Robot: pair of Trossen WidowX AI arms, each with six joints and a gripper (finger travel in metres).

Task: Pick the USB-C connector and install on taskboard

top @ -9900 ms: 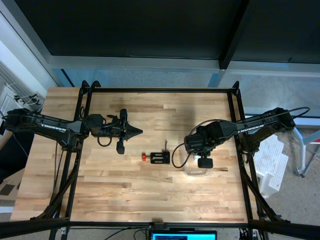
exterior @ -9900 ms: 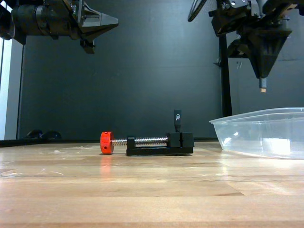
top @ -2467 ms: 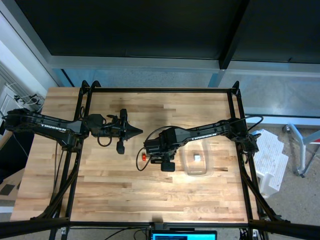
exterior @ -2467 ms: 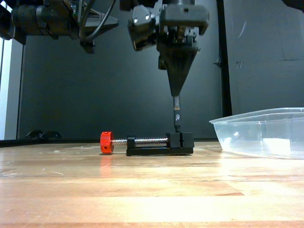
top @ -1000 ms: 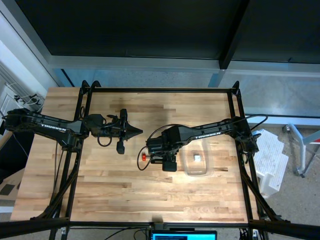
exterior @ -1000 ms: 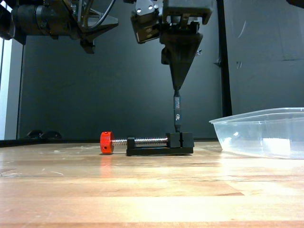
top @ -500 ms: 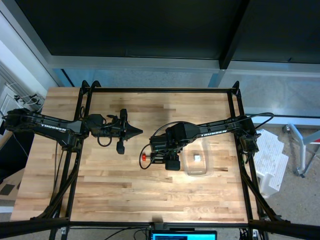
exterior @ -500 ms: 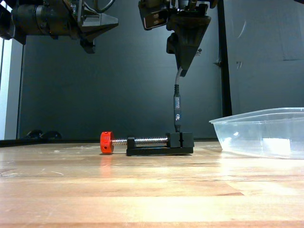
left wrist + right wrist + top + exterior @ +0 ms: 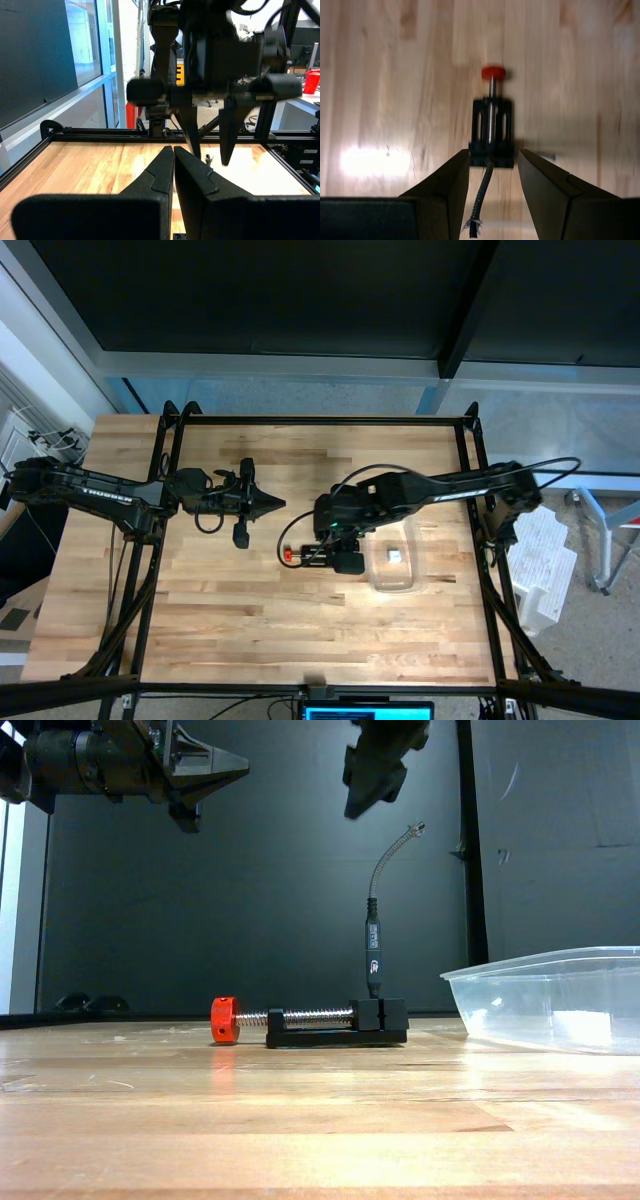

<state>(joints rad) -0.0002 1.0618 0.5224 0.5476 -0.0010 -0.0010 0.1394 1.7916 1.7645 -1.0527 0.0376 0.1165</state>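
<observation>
**Plug point(image 9: 373, 955) upright in the taskboard point(image 9: 335, 1022), right gripper point(image 9: 493, 151) hanging clear above it**

From where I'm standing, the plug sits nose-down in the end of the taskboard away from the orange knob point(image 9: 224, 1019). It's dead upright, with a short braided cable stub point(image 9: 483, 194) curling off the top, and nothing is touching it.

The right gripper is overhead with its fingers spread apart and nothing between them, well clear of the stub's frayed tip. Looks to me like the install bit is basically done. I reckon the gripper is centred up there because straight up is the one way off that won't knock the stub sideways. Can't swear the plug is fully seated though, the socket is too dark to make out.

The left gripper point(image 9: 173, 150) is up high on the left side, pointing inward, fingers pressed together and holding nothing. My guess is it's just parked out of the way.

The taskboard lies flat with its screw running along the table point(image 9: 300, 1120). That's pale butcher-block wood, a bit glossy, with light glare on it. A clear tray point(image 9: 520, 982) sits near the taskboard's right, not touching it, with a small white block point(image 9: 394, 554) inside. A black metal frame point(image 9: 320, 421) runs round the table edge and there's a dark panel behind. The left wrist view catches tall windows and office clutter beyond the frame.
</observation>
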